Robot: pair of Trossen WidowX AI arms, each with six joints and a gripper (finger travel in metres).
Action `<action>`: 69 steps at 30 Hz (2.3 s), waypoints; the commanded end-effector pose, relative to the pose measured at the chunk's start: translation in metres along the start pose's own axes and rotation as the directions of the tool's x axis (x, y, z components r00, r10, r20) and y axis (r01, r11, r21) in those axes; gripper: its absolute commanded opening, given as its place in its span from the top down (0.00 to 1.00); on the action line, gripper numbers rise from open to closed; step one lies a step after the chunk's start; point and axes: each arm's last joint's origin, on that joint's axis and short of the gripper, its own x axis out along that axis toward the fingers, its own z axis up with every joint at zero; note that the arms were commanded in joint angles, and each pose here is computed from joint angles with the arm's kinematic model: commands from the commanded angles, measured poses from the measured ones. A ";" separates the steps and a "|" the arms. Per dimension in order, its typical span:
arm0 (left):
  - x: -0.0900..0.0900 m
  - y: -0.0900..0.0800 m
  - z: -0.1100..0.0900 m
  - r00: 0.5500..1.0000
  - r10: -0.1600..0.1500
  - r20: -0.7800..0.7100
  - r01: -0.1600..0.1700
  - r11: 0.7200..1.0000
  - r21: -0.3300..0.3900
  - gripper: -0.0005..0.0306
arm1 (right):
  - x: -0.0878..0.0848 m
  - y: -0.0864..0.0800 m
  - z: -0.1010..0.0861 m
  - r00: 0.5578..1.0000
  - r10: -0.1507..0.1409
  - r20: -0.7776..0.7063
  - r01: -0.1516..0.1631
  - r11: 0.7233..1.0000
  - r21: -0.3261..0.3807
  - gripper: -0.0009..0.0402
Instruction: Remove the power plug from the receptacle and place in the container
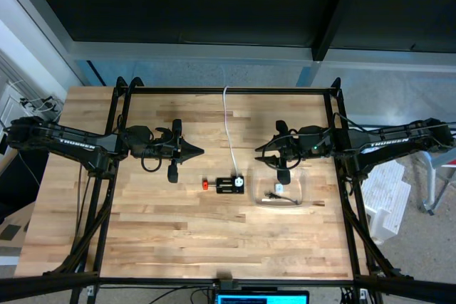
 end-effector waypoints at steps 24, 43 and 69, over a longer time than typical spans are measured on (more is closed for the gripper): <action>0.000 0.000 0.000 1.000 0.000 0.000 0.000 1.000 0.000 0.98 | 0.004 -0.017 -0.012 0.938 0.030 0.346 -0.043 0.999 0.030 0.98; 0.000 0.000 0.000 1.000 0.000 0.000 0.000 1.000 0.000 0.98 | 0.005 -0.017 -0.026 0.934 0.041 0.355 -0.055 0.998 0.030 0.98; 0.000 0.000 0.000 1.000 0.000 0.000 0.000 1.000 0.000 0.98 | 0.005 -0.017 -0.029 0.937 0.037 0.348 -0.051 0.998 0.032 0.98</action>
